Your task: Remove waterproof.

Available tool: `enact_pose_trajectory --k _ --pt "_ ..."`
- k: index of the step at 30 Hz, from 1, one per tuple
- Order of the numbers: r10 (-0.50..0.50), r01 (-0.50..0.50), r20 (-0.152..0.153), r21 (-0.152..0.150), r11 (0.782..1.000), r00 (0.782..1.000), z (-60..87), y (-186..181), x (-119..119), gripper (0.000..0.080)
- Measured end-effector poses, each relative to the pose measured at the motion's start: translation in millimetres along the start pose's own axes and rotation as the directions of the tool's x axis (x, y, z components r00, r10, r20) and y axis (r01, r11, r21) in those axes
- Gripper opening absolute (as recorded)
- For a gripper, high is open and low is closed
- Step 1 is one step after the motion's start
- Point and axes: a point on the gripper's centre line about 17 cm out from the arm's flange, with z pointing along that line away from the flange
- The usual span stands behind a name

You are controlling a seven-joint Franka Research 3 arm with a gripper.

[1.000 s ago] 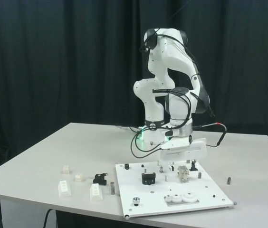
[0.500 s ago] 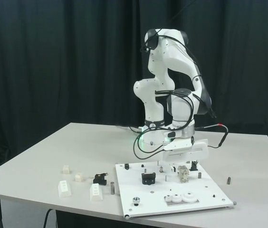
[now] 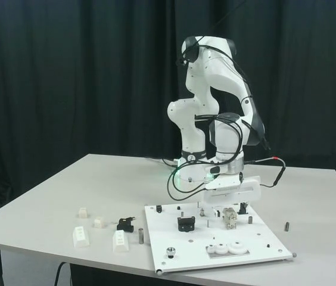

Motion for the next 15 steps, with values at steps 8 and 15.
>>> enact_pose_trajectory --k 8,15 --pt "0.004 -0.004 -0.01 -0.004 1.0 1.0 2.6 1.7 -0.3 0.0636" --pt "0.014 -0.014 -0.014 -0.005 1.0 1.0 2.4 2.8 0.4 0.0472"
